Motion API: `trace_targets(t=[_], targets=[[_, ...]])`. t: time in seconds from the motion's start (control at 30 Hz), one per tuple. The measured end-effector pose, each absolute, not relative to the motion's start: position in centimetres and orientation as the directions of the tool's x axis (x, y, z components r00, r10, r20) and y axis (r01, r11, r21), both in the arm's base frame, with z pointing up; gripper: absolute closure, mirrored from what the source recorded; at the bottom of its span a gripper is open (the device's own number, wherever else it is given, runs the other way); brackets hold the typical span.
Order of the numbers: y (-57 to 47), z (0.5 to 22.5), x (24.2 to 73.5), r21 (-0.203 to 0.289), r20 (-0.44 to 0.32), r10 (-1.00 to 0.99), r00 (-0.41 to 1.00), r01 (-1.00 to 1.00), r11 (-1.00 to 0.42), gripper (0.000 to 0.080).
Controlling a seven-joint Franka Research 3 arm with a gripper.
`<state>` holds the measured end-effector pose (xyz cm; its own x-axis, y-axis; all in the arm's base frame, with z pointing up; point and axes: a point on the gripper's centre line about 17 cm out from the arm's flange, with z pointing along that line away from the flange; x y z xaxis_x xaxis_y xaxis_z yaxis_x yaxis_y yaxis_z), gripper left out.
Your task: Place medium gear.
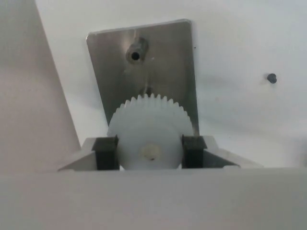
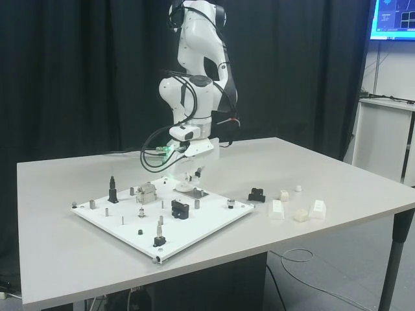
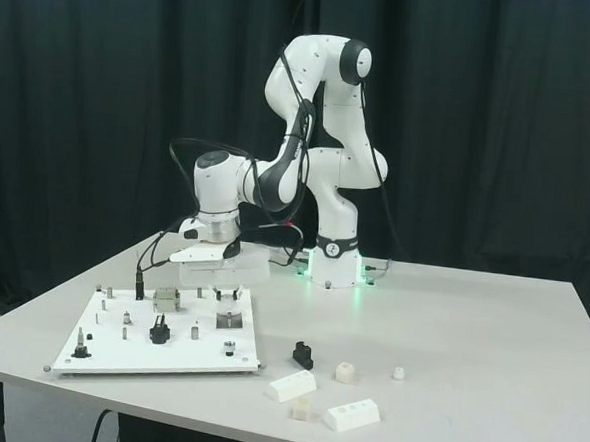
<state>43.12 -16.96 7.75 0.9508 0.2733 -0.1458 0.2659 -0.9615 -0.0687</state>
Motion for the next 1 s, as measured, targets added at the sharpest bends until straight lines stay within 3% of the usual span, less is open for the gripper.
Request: trace_targets(t=[1.0], targets=[[-16.8,8.8,43.6,-0.054,-0.140,0.323,0.936,0.319,-0.946,0.0521]])
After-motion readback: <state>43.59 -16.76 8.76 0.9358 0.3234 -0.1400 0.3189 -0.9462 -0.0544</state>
